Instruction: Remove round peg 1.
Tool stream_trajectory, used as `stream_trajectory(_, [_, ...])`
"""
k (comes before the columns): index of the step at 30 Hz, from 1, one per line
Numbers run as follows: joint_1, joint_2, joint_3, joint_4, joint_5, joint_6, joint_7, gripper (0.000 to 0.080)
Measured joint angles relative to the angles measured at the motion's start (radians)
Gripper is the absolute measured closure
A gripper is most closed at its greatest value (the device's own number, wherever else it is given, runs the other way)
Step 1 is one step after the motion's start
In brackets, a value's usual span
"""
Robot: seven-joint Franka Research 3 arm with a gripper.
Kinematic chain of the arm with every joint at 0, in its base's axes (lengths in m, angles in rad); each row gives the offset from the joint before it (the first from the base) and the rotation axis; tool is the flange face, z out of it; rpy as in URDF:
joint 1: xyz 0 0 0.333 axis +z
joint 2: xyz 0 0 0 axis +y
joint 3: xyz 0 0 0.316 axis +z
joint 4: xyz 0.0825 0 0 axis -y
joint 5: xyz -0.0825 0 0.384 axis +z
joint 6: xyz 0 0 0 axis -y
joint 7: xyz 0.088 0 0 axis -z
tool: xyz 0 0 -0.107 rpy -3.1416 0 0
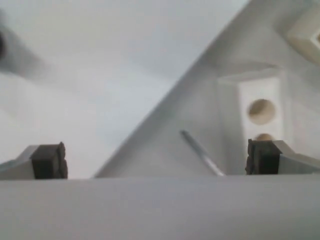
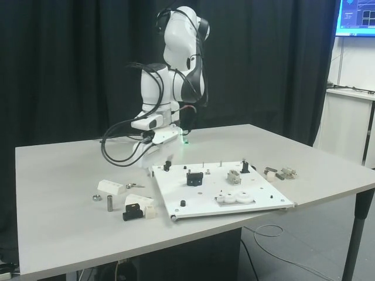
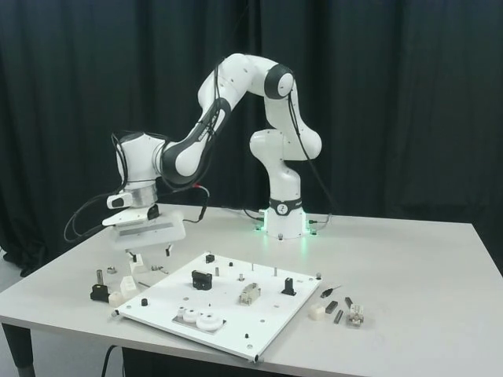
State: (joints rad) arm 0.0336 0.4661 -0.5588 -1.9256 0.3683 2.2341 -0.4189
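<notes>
Arm hangs over loose parts, nothing held

End effector (image 3: 148, 255) hovers above the grey counter (image 2: 58, 170), beside the white board's (image 3: 259, 318) far corner, fingers spread wide apart with nothing between them. A white block (image 1: 262, 107) with round holes lies below (which peg is round peg 1, I cannot tell).

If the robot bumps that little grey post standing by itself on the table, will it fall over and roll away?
Probably yes. The grey post stands upright on a narrow end, taller than it is wide, so a sideways nudge would likely tip it. It looks round, so once down it may roll across the flat table. It seems solid and stiff, unlikely to bend.
</notes>
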Motion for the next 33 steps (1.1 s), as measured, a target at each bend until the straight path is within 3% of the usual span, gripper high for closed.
stream_trajectory(15, [0.09,-0.065,0.0,-0.035,-0.043,-0.143,0.198,0.0003])
stream_trajectory(33, [0.258,-0.174,0.004,-0.183,-0.147,-0.164,0.467,0.0003])
